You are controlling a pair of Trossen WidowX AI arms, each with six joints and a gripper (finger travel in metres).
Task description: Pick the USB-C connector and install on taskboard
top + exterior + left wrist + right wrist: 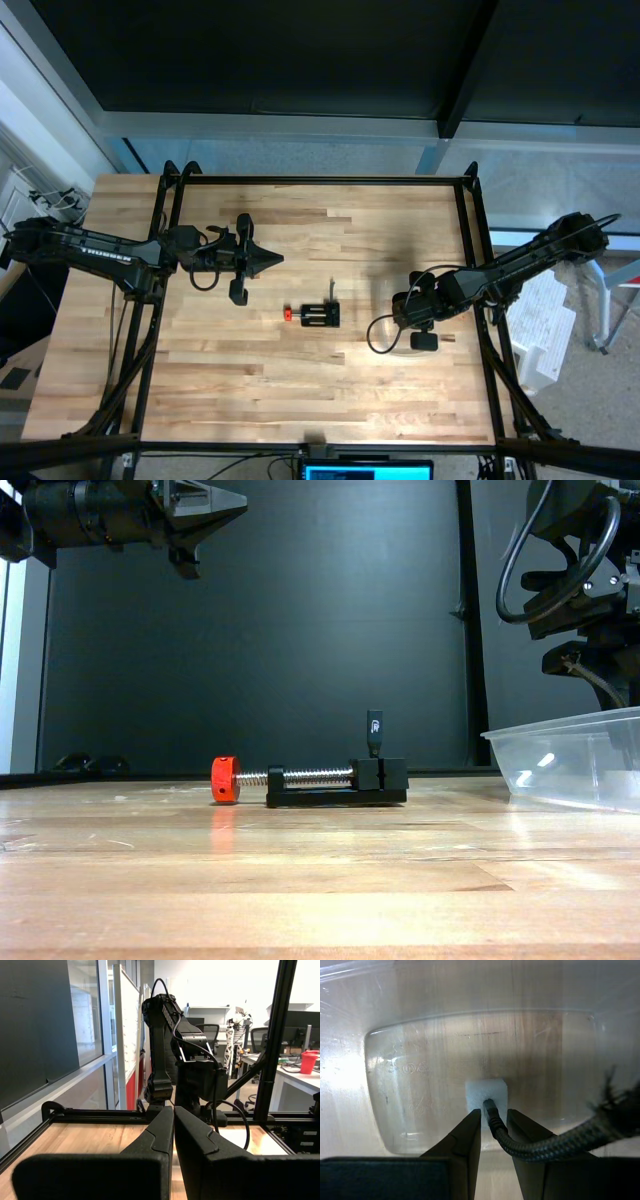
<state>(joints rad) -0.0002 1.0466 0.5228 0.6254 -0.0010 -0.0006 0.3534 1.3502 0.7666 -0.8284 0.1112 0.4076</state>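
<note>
Right wrist view first: the right gripper is down inside the clear tray. Its jaws are a little apart, with a gap showing on either side of what's between them. The USB-C connector lies flat on the tray floor just past the fingertips, lined up with the gap rather than inside it. It's a small white squarish piece with soft-looking edges. A dark braided cable runs in from the side, and its black end sits between the jaws, right up against the connector. I can't tell whether it's actually plugged in.

Left wrist view: the left gripper has its jaws pressed together with nothing in them. It's pointing across the table at the right arm.

High view: the taskboard sits mid-table with its red knob at the left end. The left gripper is off to its far left, and the right gripper is off to its right, well apart from it.

Low view: the left gripper hangs high over the table. The taskboard's thin pin stands upright near its right end. The tray is at the right with the right gripper above it, and I can't make out the connector through the tray wall from here.
</note>
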